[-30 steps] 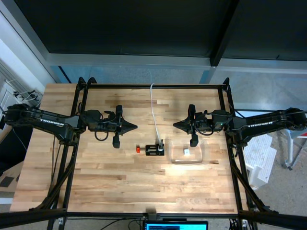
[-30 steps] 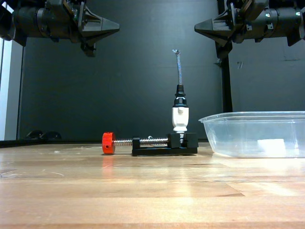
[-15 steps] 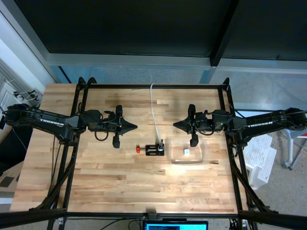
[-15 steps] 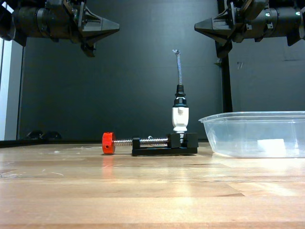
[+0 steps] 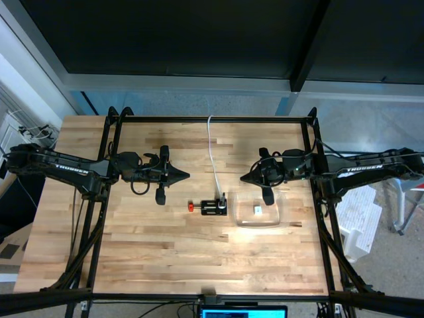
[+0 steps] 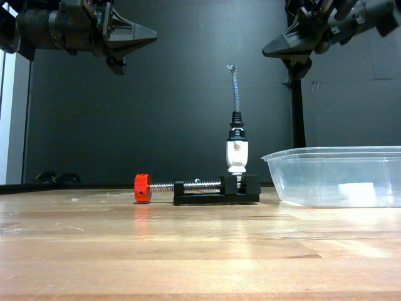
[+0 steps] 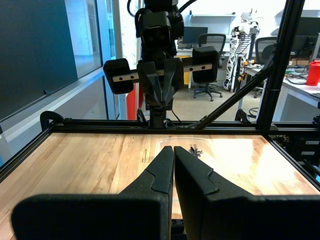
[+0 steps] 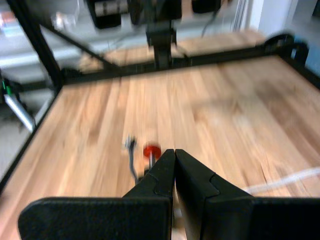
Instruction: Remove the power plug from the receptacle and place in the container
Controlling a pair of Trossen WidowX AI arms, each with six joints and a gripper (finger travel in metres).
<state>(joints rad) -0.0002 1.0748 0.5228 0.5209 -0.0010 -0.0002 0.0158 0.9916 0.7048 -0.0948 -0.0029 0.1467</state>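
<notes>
Finds fingers [image 7: 161, 167] of left gripper [image 5: 186, 175] clenched on nothing; likewise fingers [image 8: 161, 170] of right gripper [image 5: 242, 179]. Locates power plug [image 6: 236, 130] upright, seated in white receptacle [image 6: 236, 155], short cord [image 6: 235, 91] rising above. Notes receptacle clamped in black vise [image 6: 216, 190] with orange-red knob [image 6: 142, 188] on bench [image 5: 165, 252]. Traces white cable [image 5: 212, 149] from vise to bench's far edge. Logs container [image 6: 313, 179] just beside vise, on its right. Records both grippers high above bench, left level, right tipped downward toward plug.
</notes>
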